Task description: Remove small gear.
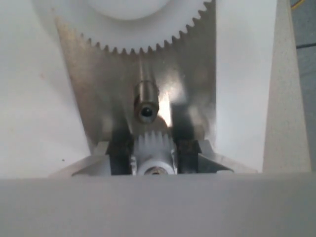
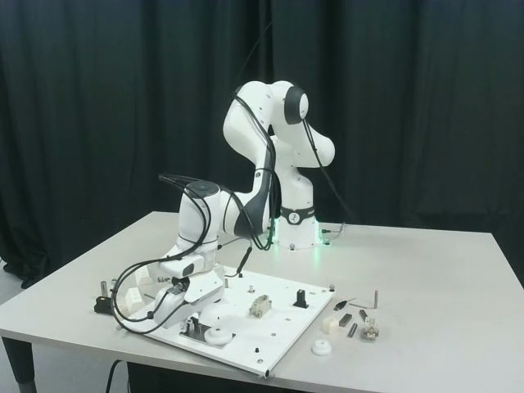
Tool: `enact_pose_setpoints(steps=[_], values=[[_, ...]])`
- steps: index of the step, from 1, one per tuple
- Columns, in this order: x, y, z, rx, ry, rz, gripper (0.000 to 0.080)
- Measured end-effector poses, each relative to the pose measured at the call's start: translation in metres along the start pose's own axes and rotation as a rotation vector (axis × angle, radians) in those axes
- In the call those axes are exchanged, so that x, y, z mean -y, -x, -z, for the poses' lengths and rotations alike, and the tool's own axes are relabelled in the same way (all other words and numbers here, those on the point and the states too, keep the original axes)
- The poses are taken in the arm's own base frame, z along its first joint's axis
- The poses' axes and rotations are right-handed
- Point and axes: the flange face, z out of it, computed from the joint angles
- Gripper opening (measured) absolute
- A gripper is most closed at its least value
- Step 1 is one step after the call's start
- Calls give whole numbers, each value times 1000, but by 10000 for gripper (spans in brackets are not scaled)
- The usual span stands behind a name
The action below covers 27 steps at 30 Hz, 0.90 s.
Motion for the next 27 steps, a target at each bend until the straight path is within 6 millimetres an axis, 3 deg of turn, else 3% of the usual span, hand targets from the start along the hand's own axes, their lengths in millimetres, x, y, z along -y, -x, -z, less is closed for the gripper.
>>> enact_pose_setpoints(steps=[27], values=[[-4,-5,3,34,-24,-9,193]])
